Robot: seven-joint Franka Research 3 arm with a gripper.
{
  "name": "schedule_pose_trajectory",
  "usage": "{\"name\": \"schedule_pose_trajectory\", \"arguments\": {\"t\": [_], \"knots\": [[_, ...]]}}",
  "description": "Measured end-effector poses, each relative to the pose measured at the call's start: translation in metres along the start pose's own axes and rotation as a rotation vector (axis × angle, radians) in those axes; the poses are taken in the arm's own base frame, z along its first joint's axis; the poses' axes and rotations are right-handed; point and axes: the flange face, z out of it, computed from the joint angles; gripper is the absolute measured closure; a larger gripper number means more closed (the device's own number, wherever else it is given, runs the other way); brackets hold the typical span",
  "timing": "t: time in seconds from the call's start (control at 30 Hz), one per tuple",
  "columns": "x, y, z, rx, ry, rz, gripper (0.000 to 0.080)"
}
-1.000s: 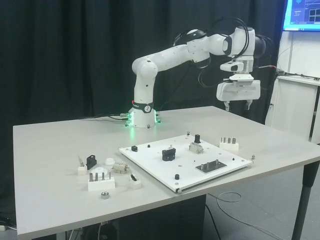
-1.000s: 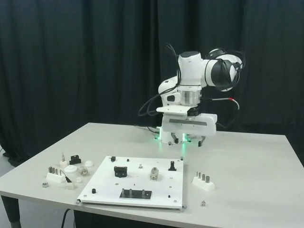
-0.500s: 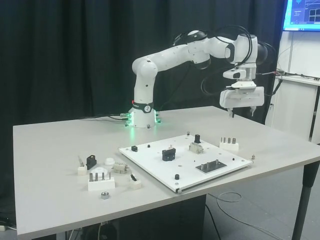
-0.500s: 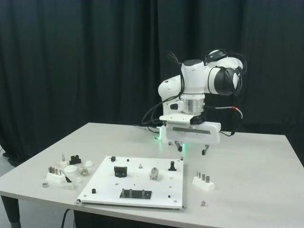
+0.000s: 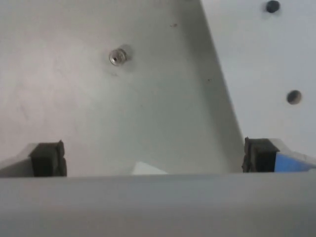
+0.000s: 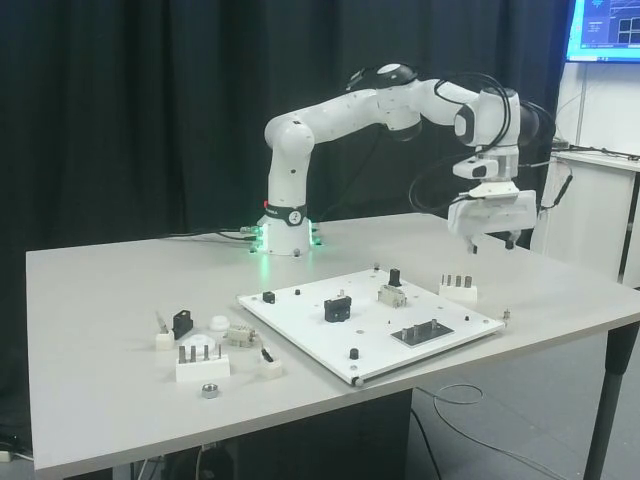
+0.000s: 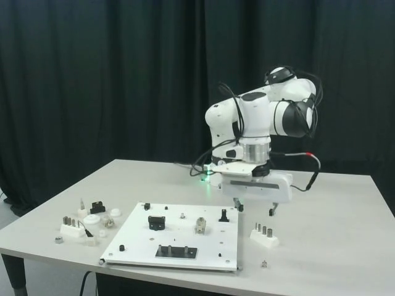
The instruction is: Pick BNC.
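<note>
BNC (image 5: pixel 117 57), judged to be the small metal part, stands alone on the grey table (image 5: pixel 74 108), just beside the white board (image 5: pixel 256 59) but clear of its edge. Gripper (image 5: pixel 153 157) hangs high above, fingers spread wide and empty. The part lies ahead of the fingertips, not between them.

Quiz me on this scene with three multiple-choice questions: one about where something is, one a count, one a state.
1. Where do the jaws hang?
A. Over the table, beside the board, by the pin block.
B. Resting on the board.
C. Under the table.
2. How many pins stand in the pin block?
A. Two.
B. Three.
C. Five.
3. How do the jaws stand?
A. Shut on a part.
B. Shut, empty.
C. Open, empty.
Answers: 1 A, both room views show them past the board's edge; 2 B, three pins show; 3 C, the wrist view shows the tips wide apart with nothing between.
</note>
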Motion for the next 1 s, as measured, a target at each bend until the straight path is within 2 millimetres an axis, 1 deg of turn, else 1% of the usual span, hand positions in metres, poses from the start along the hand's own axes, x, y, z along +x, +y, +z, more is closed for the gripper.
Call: {"name": "schedule_pose_trajectory", "arguments": {"t": [0.6, 1.0], "knots": [[-0.004, -0.019, 0.048, -0.01, 0.021, 0.114, 0.0003], [-0.003, -0.032, 0.071, -0.017, 0.003, 0.168, 0.0003]]}}
